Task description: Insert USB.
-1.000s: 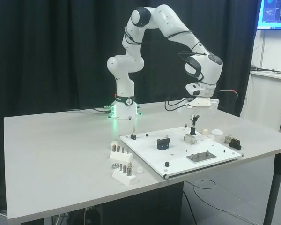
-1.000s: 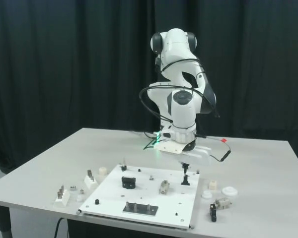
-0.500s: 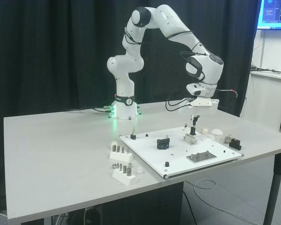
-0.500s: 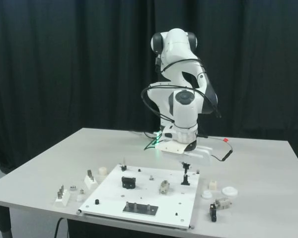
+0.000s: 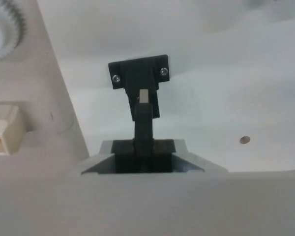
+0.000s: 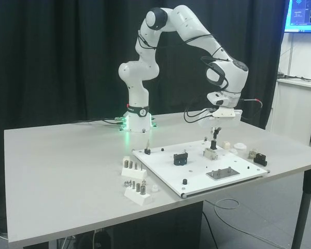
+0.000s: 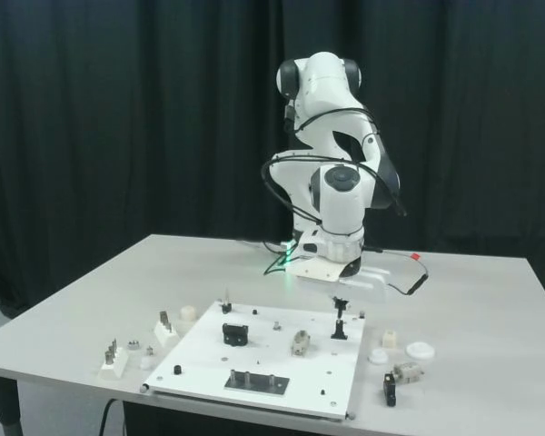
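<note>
The grey counter (image 6: 67, 161) carries the white arm (image 6: 186, 31), bolted near its back edge, and a white board (image 6: 197, 168) lying at its front edge. The hand (image 6: 215, 123) hangs over the board's back corner, right above the black USB (image 7: 340, 320). In the wrist view the fingers (image 5: 142, 155) stand close together, clamped on the USB's (image 5: 142, 118) upper end. Its lower end meets a black socket (image 5: 139, 76) screwed to the board. A black block (image 6: 181, 158) sits mid-board, and a grey plate (image 6: 223, 174) lies near the board's front edge. Two white holders (image 6: 136, 181) stand on the counter beside the board.
</note>
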`<state>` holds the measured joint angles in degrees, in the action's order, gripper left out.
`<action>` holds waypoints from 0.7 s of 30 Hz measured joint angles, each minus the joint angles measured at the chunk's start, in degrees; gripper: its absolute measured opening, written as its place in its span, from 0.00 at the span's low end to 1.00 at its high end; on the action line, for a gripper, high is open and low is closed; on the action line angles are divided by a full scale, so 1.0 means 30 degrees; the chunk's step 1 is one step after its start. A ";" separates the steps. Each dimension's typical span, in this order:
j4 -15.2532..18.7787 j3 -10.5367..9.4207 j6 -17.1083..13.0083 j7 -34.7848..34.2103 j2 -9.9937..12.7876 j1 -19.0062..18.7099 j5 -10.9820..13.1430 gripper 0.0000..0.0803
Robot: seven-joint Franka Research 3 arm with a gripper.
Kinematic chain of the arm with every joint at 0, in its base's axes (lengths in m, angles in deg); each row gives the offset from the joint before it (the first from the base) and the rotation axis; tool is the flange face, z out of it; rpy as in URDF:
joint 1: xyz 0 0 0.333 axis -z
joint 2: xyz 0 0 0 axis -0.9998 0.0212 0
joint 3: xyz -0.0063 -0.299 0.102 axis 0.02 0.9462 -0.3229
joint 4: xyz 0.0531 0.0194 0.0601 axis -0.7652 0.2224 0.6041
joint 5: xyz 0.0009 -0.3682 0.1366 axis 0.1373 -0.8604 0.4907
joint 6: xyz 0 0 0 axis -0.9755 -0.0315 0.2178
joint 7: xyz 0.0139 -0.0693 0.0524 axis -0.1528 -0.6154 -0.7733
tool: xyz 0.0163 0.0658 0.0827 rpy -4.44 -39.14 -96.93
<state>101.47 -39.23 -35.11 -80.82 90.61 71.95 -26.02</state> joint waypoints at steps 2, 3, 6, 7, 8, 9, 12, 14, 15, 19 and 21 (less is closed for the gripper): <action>0.0001 0.0000 0.0011 0.0040 0.0000 -0.0023 -0.0020 0.09; 0.0001 0.0000 0.0016 0.0044 0.0000 -0.0029 -0.0031 0.09; 0.0002 0.0000 0.0040 0.0046 0.0000 -0.0038 -0.0046 0.09; 0.0003 0.0000 0.0048 0.0046 0.0000 -0.0039 -0.0047 0.09; 0.0003 0.0000 0.0060 0.0046 -0.0001 -0.0040 -0.0047 0.09; 0.0004 0.0000 0.0071 0.0046 -0.0001 -0.0040 -0.0047 0.09; 0.0004 0.0000 0.0106 0.0046 -0.0003 -0.0041 -0.0047 0.09; 0.0004 0.0000 0.0134 0.0047 -0.0004 -0.0041 -0.0047 0.09; 0.0005 0.0000 0.0147 0.0046 -0.0005 -0.0041 -0.0047 0.09; 0.0005 0.0000 0.0209 0.0046 -0.0005 -0.0041 -0.0047 0.09; 0.0006 0.0000 0.0228 0.0046 -0.0006 -0.0040 -0.0047 0.09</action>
<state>101.48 -39.23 -34.43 -80.68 90.59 71.83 -26.16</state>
